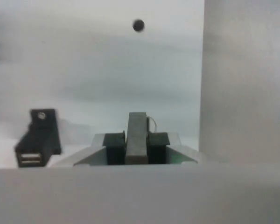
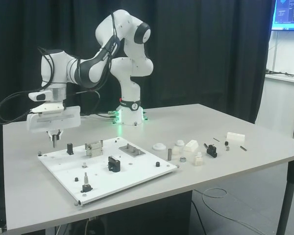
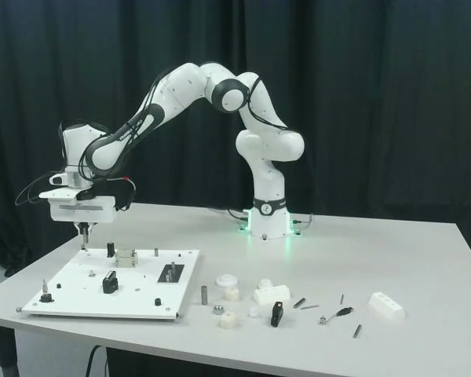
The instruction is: Place square peg 4.
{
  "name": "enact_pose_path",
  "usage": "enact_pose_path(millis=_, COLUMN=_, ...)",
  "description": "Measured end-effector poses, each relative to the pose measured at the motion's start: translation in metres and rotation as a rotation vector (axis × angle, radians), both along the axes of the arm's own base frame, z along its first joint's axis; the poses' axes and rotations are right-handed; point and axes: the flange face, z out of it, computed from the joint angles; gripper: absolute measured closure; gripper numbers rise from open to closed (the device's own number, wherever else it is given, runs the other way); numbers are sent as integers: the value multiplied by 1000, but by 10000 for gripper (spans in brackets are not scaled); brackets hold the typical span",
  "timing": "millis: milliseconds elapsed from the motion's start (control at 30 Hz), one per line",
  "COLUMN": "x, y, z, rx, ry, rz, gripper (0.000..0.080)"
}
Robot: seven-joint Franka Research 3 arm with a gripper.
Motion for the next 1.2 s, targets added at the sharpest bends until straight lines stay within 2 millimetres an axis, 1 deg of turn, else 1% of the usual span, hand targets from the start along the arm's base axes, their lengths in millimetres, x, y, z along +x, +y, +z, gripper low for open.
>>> enact_pose_path(millis=133, x=8, y=10, z=7, rx=29, ry=-9, rz=2, gripper=705)
enact_pose_path(millis=300, x=21, y=30, z=18, rx=88, ry=-24, rz=8, gripper=705)
enact_pose_path(millis=533, x=46, y=71, z=36, rx=171, ry=-35, rz=16, gripper=705)
enact_pose_path(millis=700, x=66, y=108, z=45, rx=221, ry=-27, rz=13, gripper=705)
enact_pose_path(millis=867, x=84, y=150, z=50, rx=254, ry=-17, rz=12, gripper=705)
enact_pose_path(millis=1200, x=109, y=236, z=46, rx=288, ry=35, rz=8, gripper=705)
